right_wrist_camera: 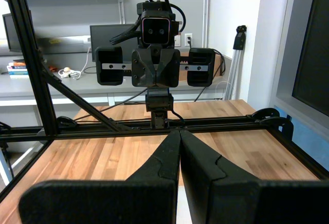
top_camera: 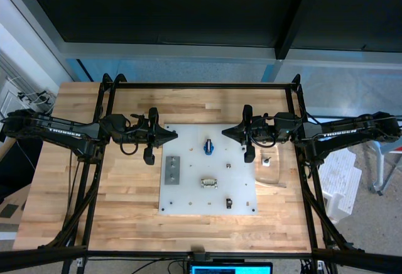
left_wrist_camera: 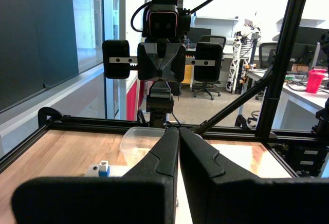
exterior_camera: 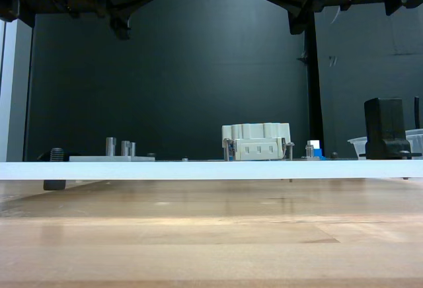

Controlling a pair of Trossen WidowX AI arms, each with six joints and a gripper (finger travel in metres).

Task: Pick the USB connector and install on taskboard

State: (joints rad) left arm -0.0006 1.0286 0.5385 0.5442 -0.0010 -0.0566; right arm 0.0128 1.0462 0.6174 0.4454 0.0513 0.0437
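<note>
High view: left claw [top_camera: 174, 134] and right claw [top_camera: 224, 132], closed and empty, hover above the taskboard [top_camera: 188, 192]; clear tray [top_camera: 271, 175] lies beside.

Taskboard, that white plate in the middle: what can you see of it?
The taskboard is a white square plate lying flat on the wooden table. It bears a blue fitting, a grey block, a pale socket and a small black socket. A clear tray sits beside its right edge. Nothing grips it: the left end effector and right end effector hang shut above its far edge.
</note>
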